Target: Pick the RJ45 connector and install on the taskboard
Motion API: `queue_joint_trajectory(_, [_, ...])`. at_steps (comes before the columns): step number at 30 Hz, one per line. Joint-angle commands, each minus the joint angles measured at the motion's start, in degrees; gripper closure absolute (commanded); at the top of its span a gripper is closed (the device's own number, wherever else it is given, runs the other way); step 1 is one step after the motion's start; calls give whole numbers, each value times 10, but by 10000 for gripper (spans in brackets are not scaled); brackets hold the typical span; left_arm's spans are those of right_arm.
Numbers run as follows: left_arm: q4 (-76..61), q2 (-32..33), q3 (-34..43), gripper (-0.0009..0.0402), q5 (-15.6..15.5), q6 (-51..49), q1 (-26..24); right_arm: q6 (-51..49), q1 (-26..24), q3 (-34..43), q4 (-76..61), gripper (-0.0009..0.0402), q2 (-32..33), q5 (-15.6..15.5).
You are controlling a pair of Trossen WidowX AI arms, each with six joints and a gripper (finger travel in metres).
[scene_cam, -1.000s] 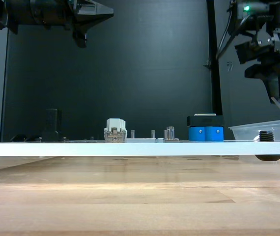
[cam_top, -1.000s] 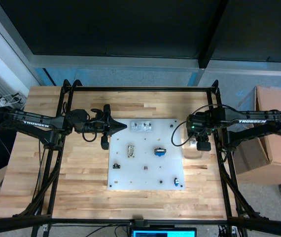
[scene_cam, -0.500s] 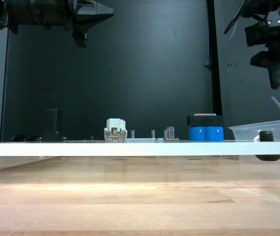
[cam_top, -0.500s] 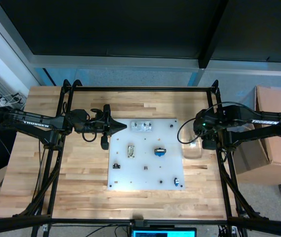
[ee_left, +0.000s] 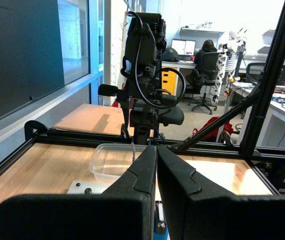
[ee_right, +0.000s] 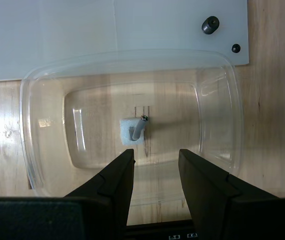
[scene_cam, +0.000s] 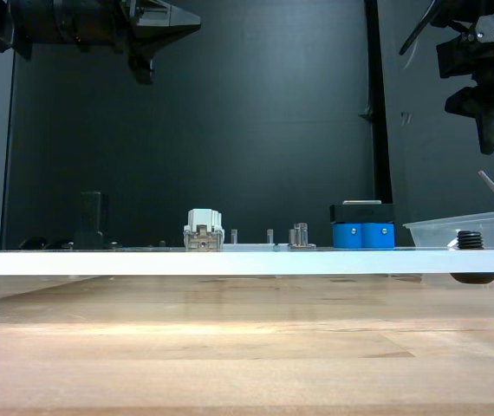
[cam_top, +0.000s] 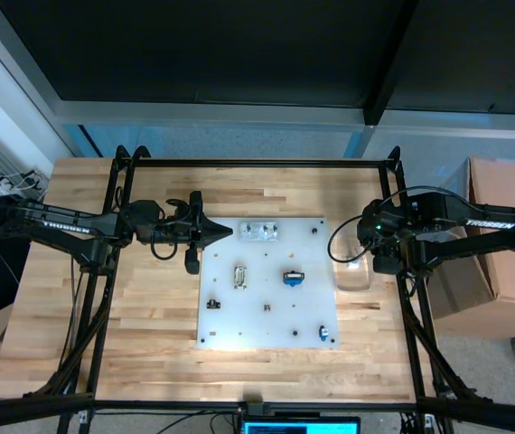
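The RJ45 connector [ee_right: 134, 131], a small clear plug with a short stub of cable standing up from it, lies free in the clear plastic tray [ee_right: 215, 107] just right of the white taskboard [cam_top: 239, 316]. My right gripper [ee_right: 156, 157] hangs open well above the tray, over the connector and apart from it; the low view shows this right gripper [scene_cam: 488, 130] high over the tray [scene_cam: 455, 230] and the cable stub [scene_cam: 493, 186]. My left gripper [cam_top: 226, 231] is shut and empty, held high at the board's far left edge.
The board carries a blue socket block [cam_top: 293, 278], a grey-white connector [cam_top: 239, 277] and small fittings near its far edge [cam_top: 260, 232]. A black aluminium frame [cam_top: 256, 165] rings the table. A cardboard box [cam_top: 501, 244] stands off the right side.
My right gripper has risen away from the tray and shifted a little to the right. The connector still lies in the tray. The left arm has not moved.
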Motion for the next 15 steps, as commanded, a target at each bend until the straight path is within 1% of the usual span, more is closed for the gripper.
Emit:
queue_joint_trajectory(1, [0,0,0,392,0,0,0,0,0,0,0,271,0,0])
queue_joint_trajectory(9, [0,0,0,393,0,0,0,0,0,0,-2,271,2,0])
queue_joint_trajectory(12, [0,0,0,393,0,0,0,1,1,-1,-6,271,21,-2])
queue_joint_trajectory(13, [0,0,0,392,0,0,0,5,1,-3,-7,271,31,-5])
queue_joint_trajectory(15, [0,0,0,393,0,0,0,6,1,-9,-7,272,52,-29])
